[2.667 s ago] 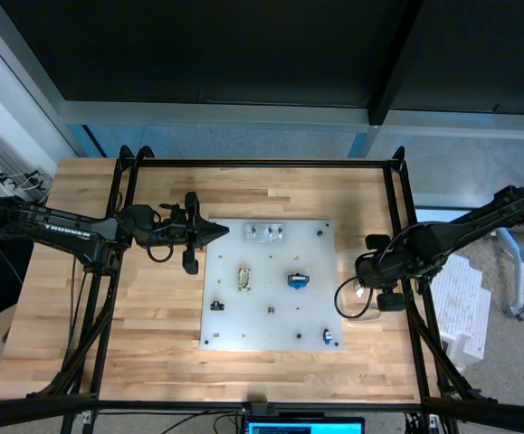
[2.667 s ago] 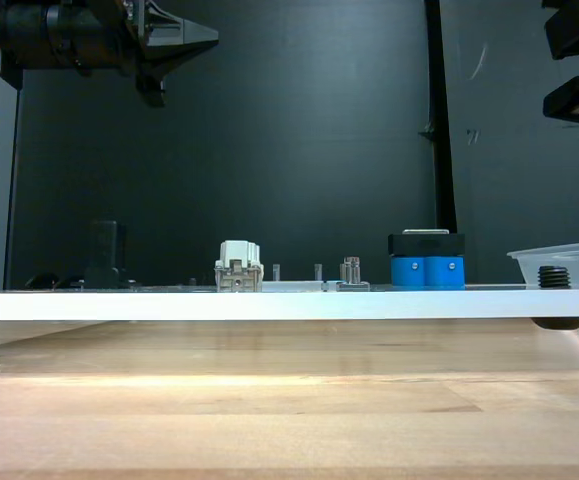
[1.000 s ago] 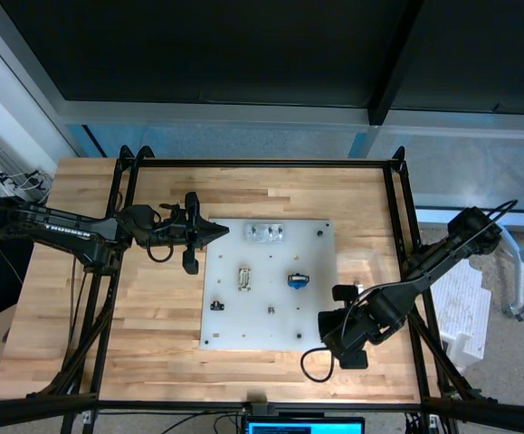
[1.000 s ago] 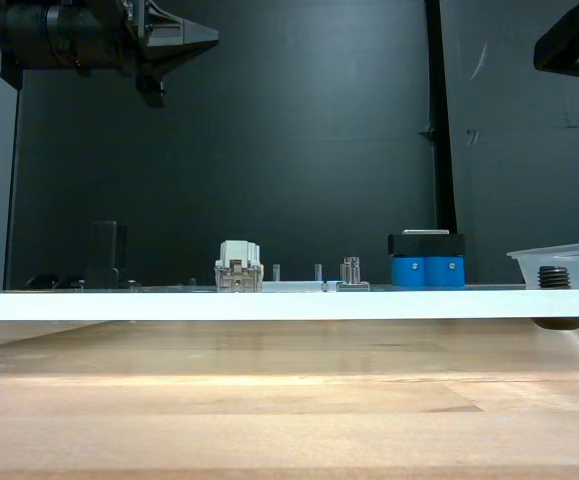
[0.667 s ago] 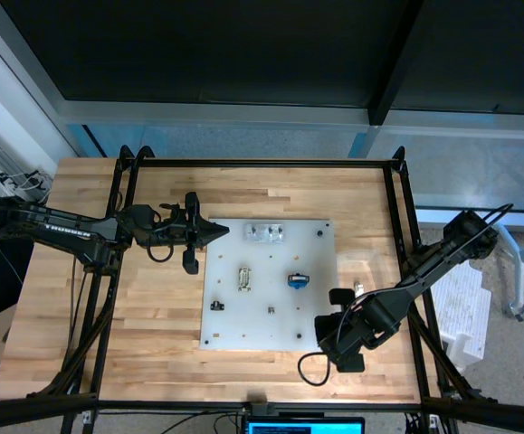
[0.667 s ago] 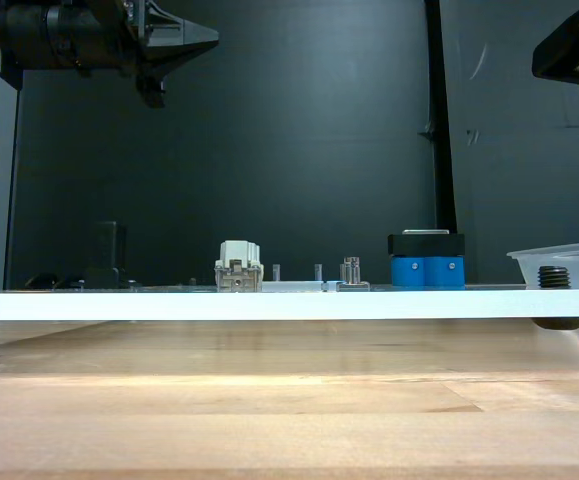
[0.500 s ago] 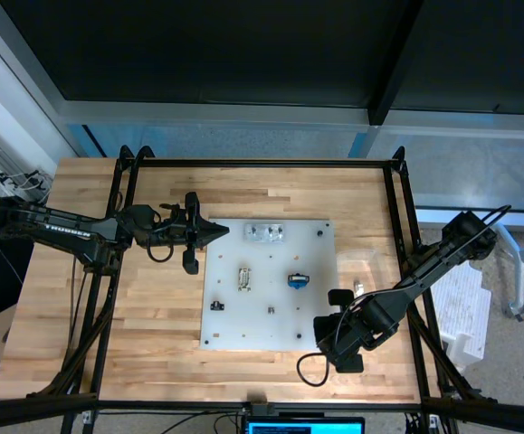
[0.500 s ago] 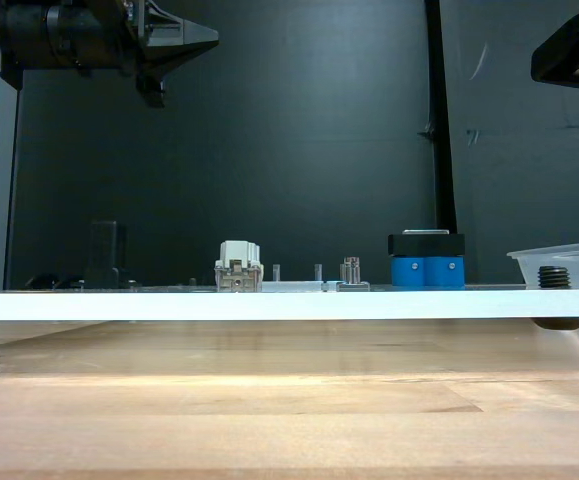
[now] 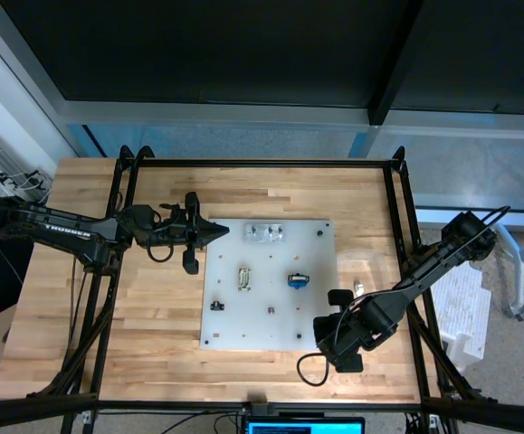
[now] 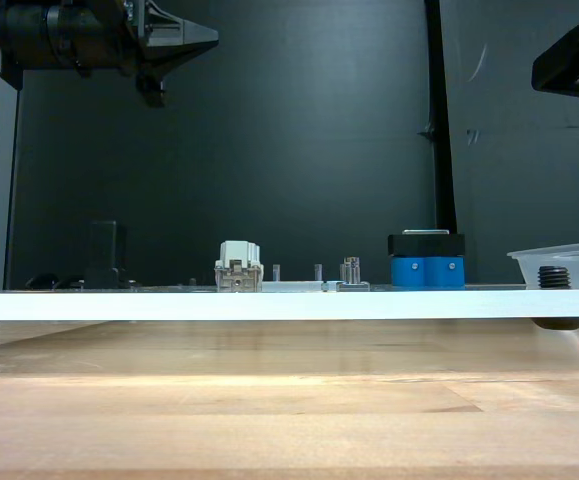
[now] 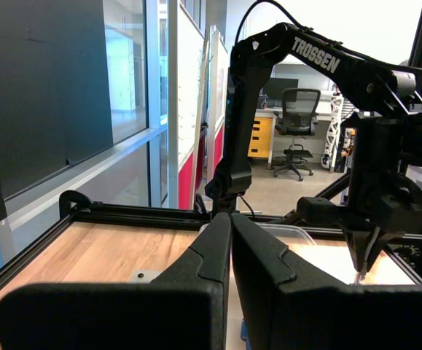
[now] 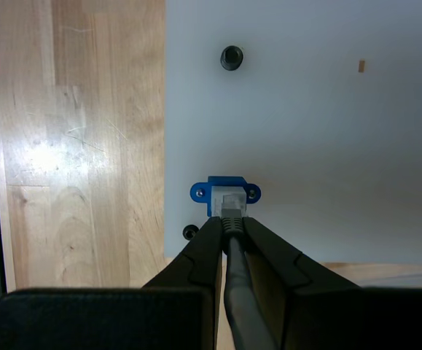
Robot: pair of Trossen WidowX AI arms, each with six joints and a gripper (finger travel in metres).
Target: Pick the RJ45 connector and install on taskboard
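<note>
The RJ45 connector (image 12: 232, 205), a small pale plug on a grey stem, is pinched between my right gripper's (image 12: 229, 223) fingers. Its tip meets the opening of a blue socket (image 12: 200, 192) at the near right corner of the white taskboard (image 12: 305, 131). In the high view my right gripper (image 9: 332, 336) hangs over that corner of the taskboard (image 9: 243, 316) and hides the socket and the plug. My left gripper (image 9: 218, 232) hovers shut and empty above the board's far left edge, high in the low view (image 10: 184, 35).
A clear plastic tray (image 9: 367, 268) with a small silvery piece (image 9: 358, 286) lies right of the board. On the board stand a white connector (image 9: 243, 278), a second blue socket (image 9: 297, 280) and a silver block (image 9: 265, 233). Black frame rails (image 9: 404, 235) border the table.
The right arm swung from the tray to the board's near right corner with the plug in its grip. Over the last half second it has barely shifted. The left arm has not moved.
</note>
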